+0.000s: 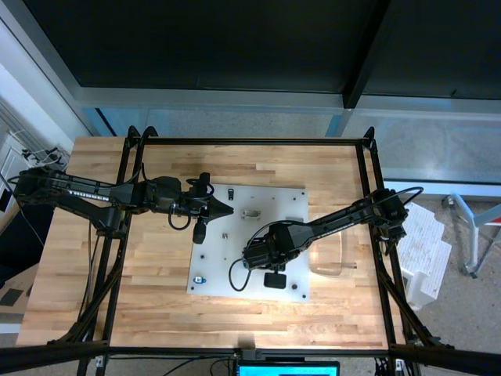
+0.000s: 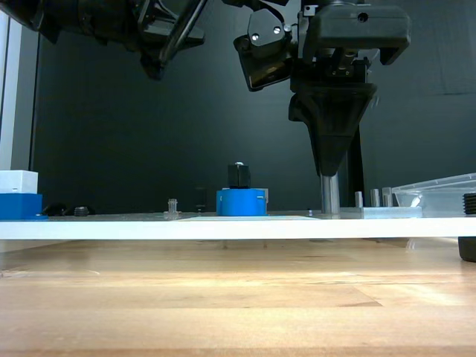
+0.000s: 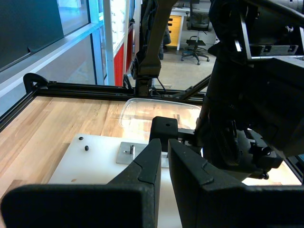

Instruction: Pick the 16mm cylinder and install on the taskboard

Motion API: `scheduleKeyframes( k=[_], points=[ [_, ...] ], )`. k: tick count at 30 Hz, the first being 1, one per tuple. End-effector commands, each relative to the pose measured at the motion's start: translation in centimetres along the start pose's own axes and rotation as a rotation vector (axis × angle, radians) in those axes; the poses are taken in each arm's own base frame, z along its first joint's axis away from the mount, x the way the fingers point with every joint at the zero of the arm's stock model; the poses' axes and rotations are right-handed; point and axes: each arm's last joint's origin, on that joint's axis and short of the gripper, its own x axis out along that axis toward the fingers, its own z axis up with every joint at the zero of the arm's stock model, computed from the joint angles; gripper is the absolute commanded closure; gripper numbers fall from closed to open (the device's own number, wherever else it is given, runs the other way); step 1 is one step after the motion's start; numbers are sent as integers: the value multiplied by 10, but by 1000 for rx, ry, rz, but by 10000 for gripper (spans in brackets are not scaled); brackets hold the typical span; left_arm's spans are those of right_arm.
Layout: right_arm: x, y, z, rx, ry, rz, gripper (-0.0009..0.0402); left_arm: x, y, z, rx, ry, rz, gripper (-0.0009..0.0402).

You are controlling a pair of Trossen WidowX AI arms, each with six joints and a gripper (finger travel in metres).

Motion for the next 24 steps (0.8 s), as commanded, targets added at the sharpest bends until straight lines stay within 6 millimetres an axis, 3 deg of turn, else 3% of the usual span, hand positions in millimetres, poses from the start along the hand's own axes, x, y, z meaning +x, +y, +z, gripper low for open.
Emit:
scheduleKeyframes(
  k=[1, 24],
  points=[
    [3, 0, -1, -1, 3, -1, 391, 0, 0, 0, 0, -1, 0, 375],
    [4, 2, 2, 10, -35, 16, 391, 0, 0, 0, 0, -1, 0, 374]
  ],
)
